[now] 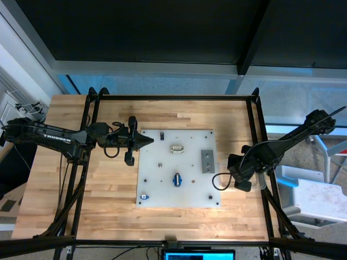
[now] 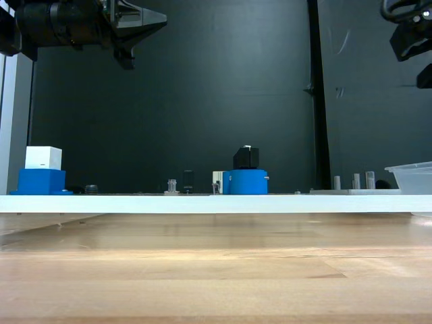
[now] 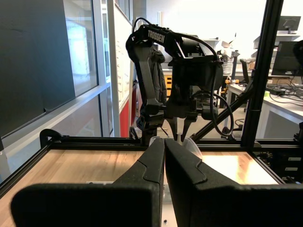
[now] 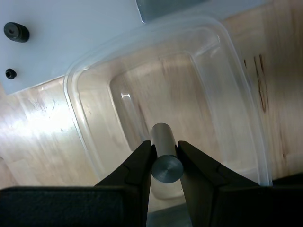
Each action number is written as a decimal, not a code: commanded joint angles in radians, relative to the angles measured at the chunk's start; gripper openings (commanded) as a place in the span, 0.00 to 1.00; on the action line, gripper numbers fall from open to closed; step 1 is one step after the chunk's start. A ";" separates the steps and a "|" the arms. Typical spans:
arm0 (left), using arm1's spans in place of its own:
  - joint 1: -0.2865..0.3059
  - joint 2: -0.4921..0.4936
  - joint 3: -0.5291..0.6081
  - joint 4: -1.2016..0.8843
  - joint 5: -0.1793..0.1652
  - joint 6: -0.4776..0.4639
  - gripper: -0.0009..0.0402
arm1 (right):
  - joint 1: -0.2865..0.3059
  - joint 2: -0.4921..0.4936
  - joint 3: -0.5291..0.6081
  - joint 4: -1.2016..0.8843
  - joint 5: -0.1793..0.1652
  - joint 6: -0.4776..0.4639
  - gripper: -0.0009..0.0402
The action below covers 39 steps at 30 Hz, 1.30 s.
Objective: Pick the 16mm cylinder and place it in the taskboard
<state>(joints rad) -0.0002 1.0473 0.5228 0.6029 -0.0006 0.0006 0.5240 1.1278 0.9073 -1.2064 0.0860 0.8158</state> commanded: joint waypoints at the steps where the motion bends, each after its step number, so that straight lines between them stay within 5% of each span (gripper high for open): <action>1: 0.000 0.000 0.000 0.000 0.000 0.000 0.02 | -0.018 0.036 0.019 0.006 0.001 -0.055 0.09; 7: 0.000 0.000 0.000 0.000 0.000 0.000 0.02 | -0.052 0.111 0.076 0.018 0.024 -0.135 0.09; 22: 0.000 0.000 0.000 0.000 0.000 0.000 0.02 | -0.143 0.280 0.213 0.077 0.016 -0.325 0.09; 39: 0.000 0.000 0.000 0.000 0.000 0.000 0.02 | -0.175 0.432 0.328 0.126 -0.028 -0.388 0.09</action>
<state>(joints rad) -0.0002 1.0470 0.5224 0.6029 -0.0006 0.0006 0.3489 1.5501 1.2270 -1.0832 0.0662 0.4305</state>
